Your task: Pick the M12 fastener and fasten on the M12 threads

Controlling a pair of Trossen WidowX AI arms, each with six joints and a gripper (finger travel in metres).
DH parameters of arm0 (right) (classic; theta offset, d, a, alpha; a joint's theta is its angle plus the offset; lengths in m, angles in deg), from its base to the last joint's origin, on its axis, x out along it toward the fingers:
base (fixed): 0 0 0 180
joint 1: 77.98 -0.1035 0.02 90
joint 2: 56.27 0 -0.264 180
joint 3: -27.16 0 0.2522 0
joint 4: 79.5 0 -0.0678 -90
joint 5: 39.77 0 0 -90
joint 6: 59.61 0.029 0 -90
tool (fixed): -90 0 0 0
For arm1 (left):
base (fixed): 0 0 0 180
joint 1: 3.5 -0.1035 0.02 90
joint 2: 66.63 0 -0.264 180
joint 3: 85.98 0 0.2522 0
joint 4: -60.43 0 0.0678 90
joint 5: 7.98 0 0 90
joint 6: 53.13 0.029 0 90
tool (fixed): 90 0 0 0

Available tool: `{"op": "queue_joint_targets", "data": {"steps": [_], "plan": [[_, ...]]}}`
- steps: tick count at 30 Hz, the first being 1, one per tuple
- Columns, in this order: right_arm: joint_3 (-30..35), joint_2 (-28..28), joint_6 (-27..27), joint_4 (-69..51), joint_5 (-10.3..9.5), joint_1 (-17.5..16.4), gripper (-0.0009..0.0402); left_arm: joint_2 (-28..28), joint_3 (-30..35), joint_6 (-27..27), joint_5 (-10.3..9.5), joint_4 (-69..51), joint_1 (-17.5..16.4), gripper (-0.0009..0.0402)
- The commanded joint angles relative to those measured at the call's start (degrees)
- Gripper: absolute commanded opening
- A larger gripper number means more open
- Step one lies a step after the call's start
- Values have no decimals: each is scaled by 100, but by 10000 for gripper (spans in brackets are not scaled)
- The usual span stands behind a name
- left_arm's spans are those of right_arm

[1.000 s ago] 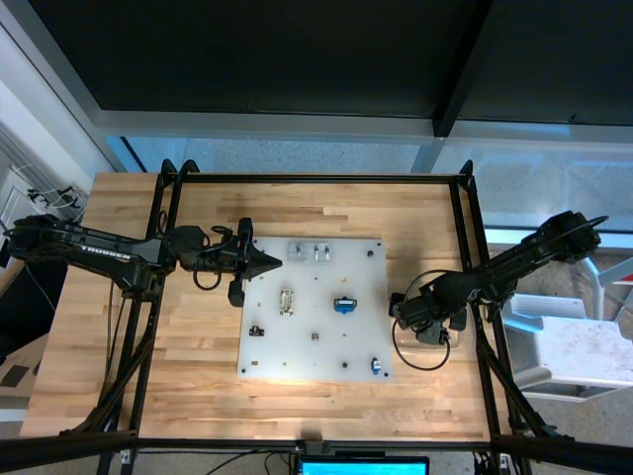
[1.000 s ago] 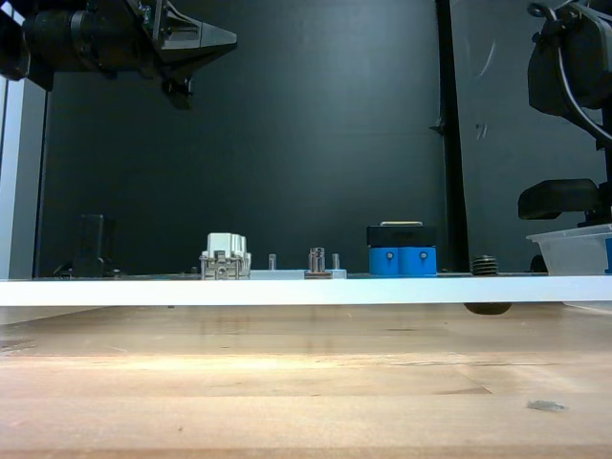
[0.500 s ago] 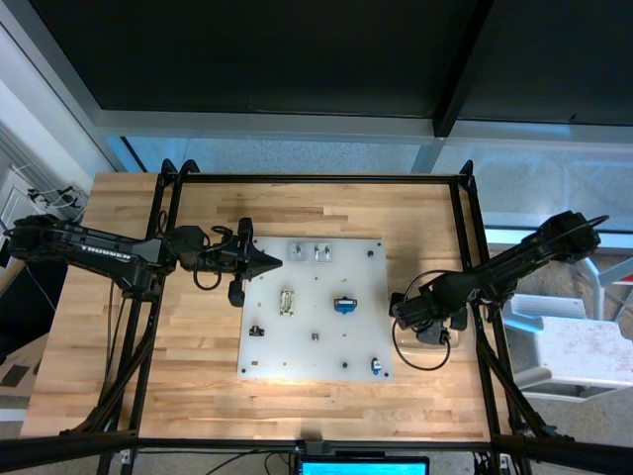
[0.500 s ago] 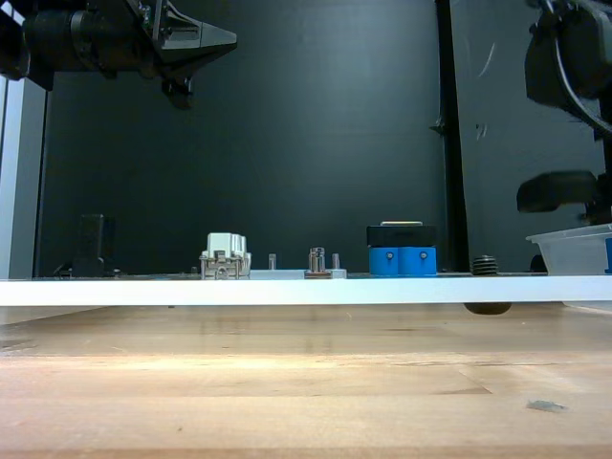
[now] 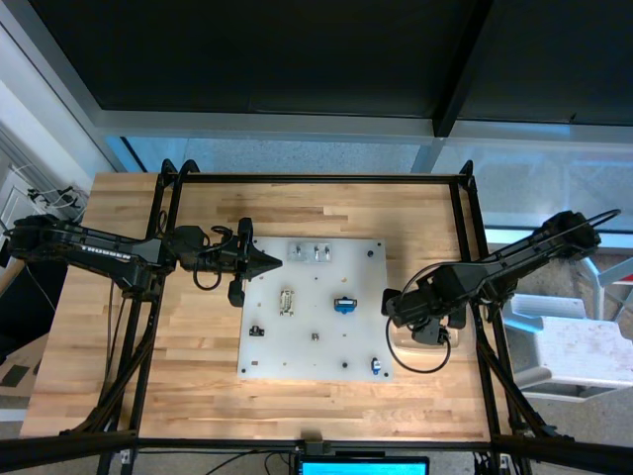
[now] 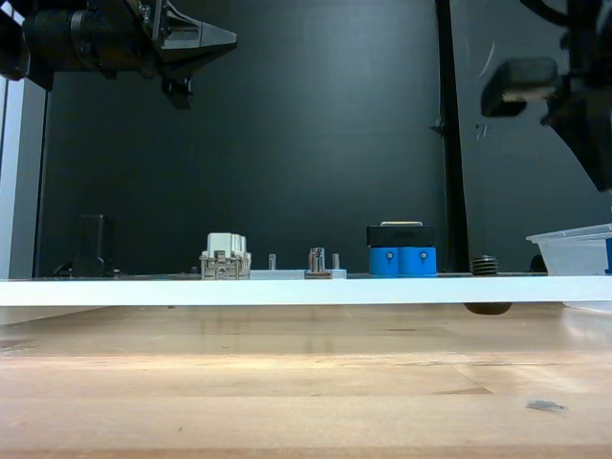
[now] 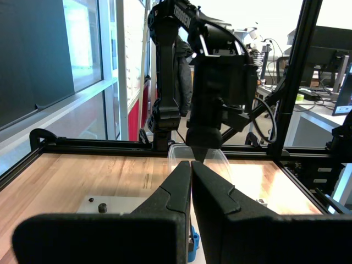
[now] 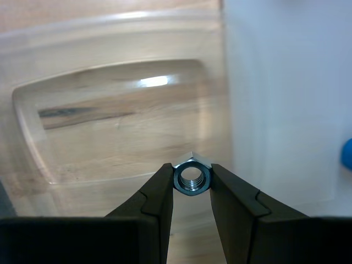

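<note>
The left arm (image 5: 99,252) reads TROSSEN. The left gripper (image 7: 191,163), fingers pressed together on nothing, hangs over the white board's (image 5: 297,356) far left edge. The bare M12 stud (image 6: 485,265) stands near-right. Nearest it, over the clear tray (image 8: 110,126), the right gripper (image 8: 191,169) pinches the M12 nut (image 8: 191,181), bore along the fingers.
</note>
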Motion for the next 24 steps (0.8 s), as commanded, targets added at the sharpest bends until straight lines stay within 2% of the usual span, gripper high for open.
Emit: {"op": "queue_joint_targets", "data": {"steps": [1, 10, 24], "plan": [[452, 323, 0, -133, -2, -7, 16, 0, 2, 0, 0, 0, -2, 0], [1746, 1451, 13, -339, -11, -142, 16, 0, 2, 0, 0, 0, 0, 0], [3377, 3045, 26, -378, -9, -343, 16, 0, 2, 0, 0, 0, -2, 0]]}}
